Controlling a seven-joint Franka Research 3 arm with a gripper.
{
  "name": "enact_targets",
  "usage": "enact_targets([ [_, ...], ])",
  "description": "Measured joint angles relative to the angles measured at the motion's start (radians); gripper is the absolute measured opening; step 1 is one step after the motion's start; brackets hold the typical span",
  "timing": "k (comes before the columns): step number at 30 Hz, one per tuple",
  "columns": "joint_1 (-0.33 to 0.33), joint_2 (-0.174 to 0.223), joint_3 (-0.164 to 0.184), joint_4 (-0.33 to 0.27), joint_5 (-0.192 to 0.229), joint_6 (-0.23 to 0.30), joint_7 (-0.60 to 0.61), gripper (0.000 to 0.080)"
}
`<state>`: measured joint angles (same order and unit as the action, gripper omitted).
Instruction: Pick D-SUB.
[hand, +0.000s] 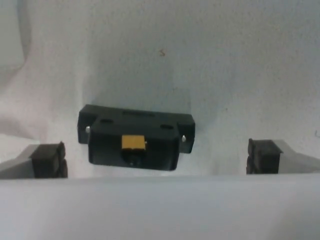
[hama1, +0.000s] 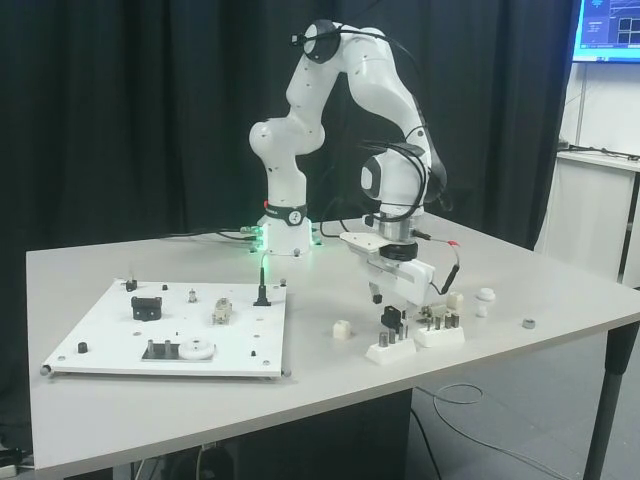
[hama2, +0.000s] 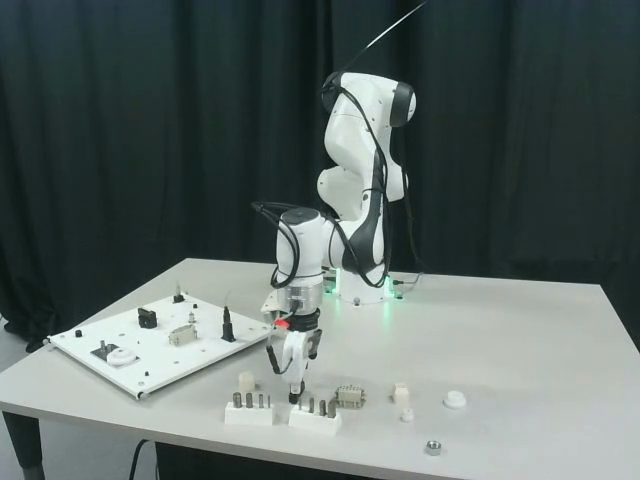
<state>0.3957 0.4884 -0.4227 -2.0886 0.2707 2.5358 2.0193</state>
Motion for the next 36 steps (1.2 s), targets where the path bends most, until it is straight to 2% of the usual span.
enact_targets([
  [19,-0.021,0.024,0.022,0.0,-0.001,0.039,-0.004,0.08],
  [20,-0.021,0.025,0.022,0.0,-0.001,0.041,-0.004,0.0628],
  [25,-0.022,0.027,0.022,0.0,-0.001,0.05,-0.004,0.0628],
  [26,-0.023,0.027,0.022,0.001,-0.001,0.051,-0.004,0.0466],
  [34,-0.027,0.027,0.022,0.004,-0.001,0.054,-0.007,0.0466],
  [35,-0.027,0.027,0.022,0.006,-0.001,0.054,-0.009,0.0398],
  [36,-0.027,0.027,0.022,0.007,-0.001,0.054,-0.011,0.0398],
])
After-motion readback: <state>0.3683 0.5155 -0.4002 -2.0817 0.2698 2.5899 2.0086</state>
